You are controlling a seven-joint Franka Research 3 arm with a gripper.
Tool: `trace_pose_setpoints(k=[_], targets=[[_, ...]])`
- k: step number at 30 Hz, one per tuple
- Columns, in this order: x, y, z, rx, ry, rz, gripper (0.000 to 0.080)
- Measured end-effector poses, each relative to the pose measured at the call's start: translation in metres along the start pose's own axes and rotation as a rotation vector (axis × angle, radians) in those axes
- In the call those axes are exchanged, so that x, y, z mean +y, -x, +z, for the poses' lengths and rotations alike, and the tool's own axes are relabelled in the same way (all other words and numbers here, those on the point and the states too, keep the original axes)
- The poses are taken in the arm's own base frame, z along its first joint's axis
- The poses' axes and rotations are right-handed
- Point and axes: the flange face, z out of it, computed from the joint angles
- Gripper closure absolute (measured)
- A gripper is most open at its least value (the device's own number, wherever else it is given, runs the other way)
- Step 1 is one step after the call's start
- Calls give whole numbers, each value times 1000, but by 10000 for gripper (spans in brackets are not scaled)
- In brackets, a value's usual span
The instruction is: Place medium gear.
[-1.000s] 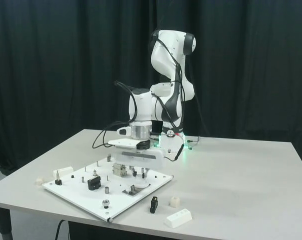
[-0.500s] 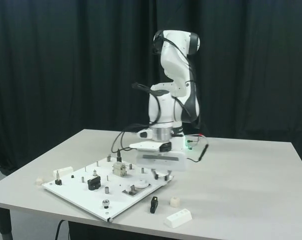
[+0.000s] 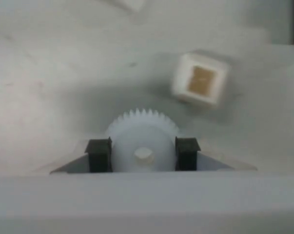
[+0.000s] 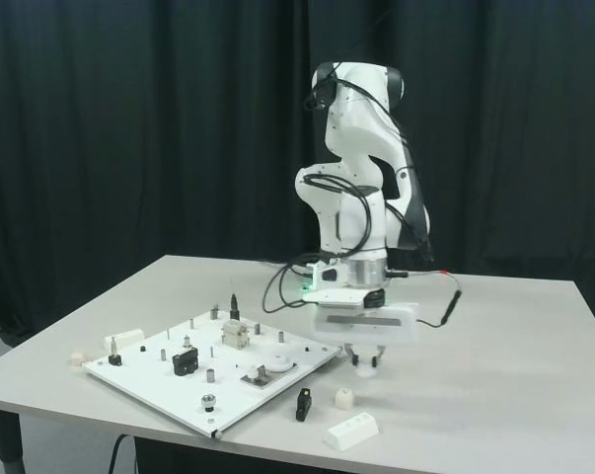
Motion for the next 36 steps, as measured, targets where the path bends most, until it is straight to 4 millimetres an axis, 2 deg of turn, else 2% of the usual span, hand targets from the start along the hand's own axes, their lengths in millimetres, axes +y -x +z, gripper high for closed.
trace_pose_setpoints(k=[8,14,23,32,33,34,35,36], targets=[[-13,28,19,5,-15,-18,525],[-19,41,31,10,-19,-15,525],[-24,48,40,11,-19,-13,525],[-28,49,38,11,-24,-19,525],[-28,49,38,11,-24,-19,347],[-29,49,37,11,-25,-20,347],[-29,49,37,11,-26,-20,98],[-30,50,36,10,-26,-21,98]])
